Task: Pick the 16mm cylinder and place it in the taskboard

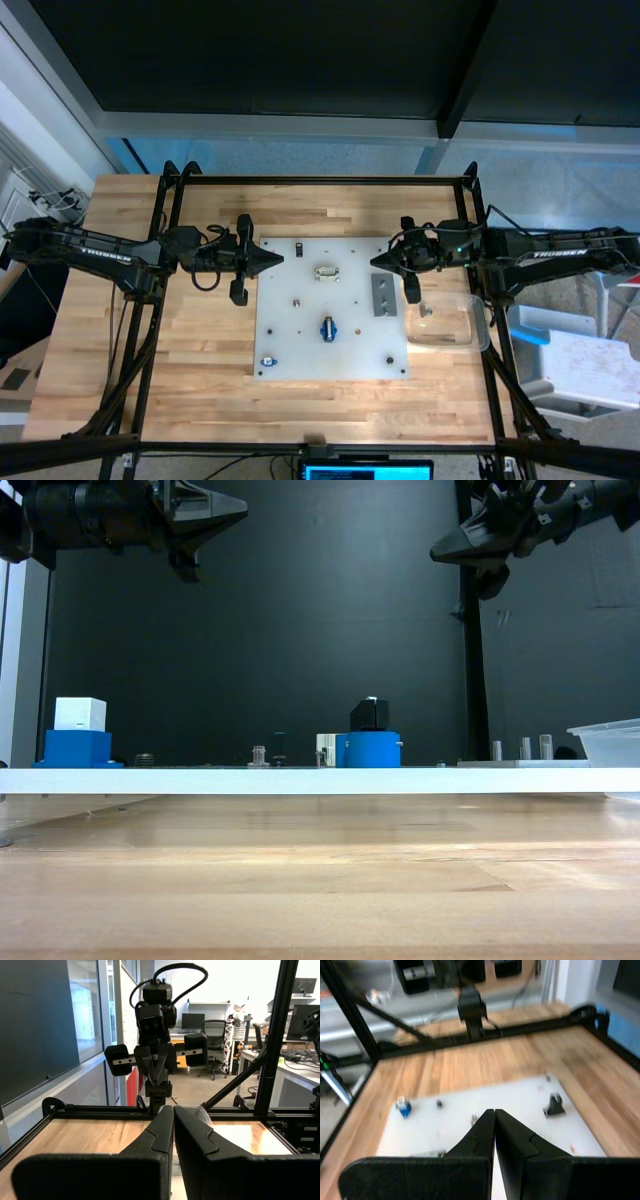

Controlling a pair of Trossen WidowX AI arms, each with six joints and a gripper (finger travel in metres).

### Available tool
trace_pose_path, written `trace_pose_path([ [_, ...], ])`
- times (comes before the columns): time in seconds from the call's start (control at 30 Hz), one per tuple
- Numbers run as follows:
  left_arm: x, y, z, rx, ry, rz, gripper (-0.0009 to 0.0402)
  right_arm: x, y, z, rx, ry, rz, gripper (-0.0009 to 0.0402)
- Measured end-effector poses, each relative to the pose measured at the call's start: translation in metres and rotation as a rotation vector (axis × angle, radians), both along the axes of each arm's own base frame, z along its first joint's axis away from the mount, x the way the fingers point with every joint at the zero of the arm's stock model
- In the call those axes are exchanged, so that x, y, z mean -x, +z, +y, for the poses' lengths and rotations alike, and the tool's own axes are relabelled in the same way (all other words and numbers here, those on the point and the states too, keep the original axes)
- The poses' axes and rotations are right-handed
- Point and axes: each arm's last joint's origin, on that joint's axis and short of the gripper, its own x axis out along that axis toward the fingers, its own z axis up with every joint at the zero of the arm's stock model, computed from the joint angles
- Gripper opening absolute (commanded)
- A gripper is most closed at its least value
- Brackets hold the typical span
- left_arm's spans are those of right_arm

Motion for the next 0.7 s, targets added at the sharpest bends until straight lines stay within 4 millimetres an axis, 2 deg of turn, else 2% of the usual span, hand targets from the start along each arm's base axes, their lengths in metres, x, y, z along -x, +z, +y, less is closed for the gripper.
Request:
trace_pose_path([
  [0.3, 0.0, 0.0, 0.0, 0.0, 0.0, 0.0, 0.0, 0.013, 0.022, 0.0, -0.012, -0.003, 0.219, 0.0],
  [0.7, 0.0, 0.0, 0.0, 0.0, 0.0, 0.0, 0.0, 0.029, 0.037, 0.001, -0.065, -0.03, 0.547, 0.0],
])
